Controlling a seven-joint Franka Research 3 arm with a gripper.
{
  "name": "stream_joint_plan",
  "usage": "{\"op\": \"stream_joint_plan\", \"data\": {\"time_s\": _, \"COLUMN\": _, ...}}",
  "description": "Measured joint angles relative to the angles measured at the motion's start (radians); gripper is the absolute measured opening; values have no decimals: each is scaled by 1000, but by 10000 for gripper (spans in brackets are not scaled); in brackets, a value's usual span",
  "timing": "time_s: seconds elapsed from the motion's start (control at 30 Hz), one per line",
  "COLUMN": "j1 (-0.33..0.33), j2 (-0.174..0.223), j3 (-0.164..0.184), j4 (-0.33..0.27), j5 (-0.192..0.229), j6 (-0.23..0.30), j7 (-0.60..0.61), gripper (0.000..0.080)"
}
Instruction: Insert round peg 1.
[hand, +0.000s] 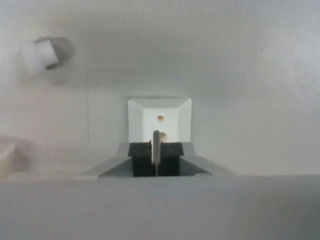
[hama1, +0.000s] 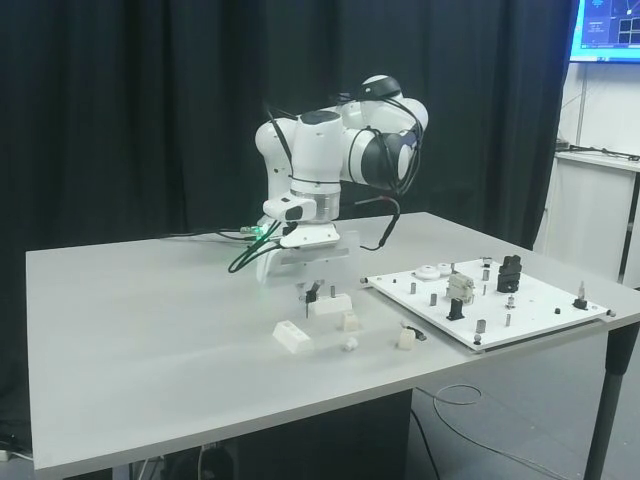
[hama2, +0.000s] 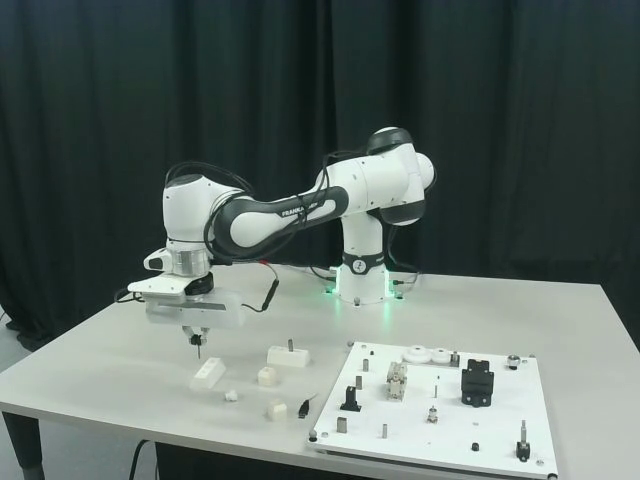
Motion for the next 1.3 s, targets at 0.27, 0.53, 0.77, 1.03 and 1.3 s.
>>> {"op": "stream_joint_plan", "data": {"time_s": 0.27, "j1": 0, "j2": 0, "j3": -1, "j4": 3, "j5": 1, "j6": 0, "j7": 0, "gripper": 31}}
{"op": "stream_joint_plan", "data": {"time_s": 0.53, "j1": 0, "j2": 0, "j3": -2, "j4": 10, "j5": 1, "j6": 0, "j7": 0, "gripper": 31}}
{"op": "stream_joint_plan", "data": {"time_s": 0.77, "j1": 0, "j2": 0, "j3": -7, "j4": 17, "j5": 1, "j6": 0, "j7": 0, "gripper": 31}}
{"op": "stream_joint_plan", "data": {"time_s": 1.03, "j1": 0, "j2": 0, "j3": -13, "j4": 24, "j5": 1, "j6": 2, "j7": 2, "gripper": 31}}
{"op": "stream_joint_plan", "data": {"time_s": 1.3, "j1": -1, "j2": 0, "j3": -13, "j4": 27, "j5": 1, "j6": 4, "j7": 3, "gripper": 31}}
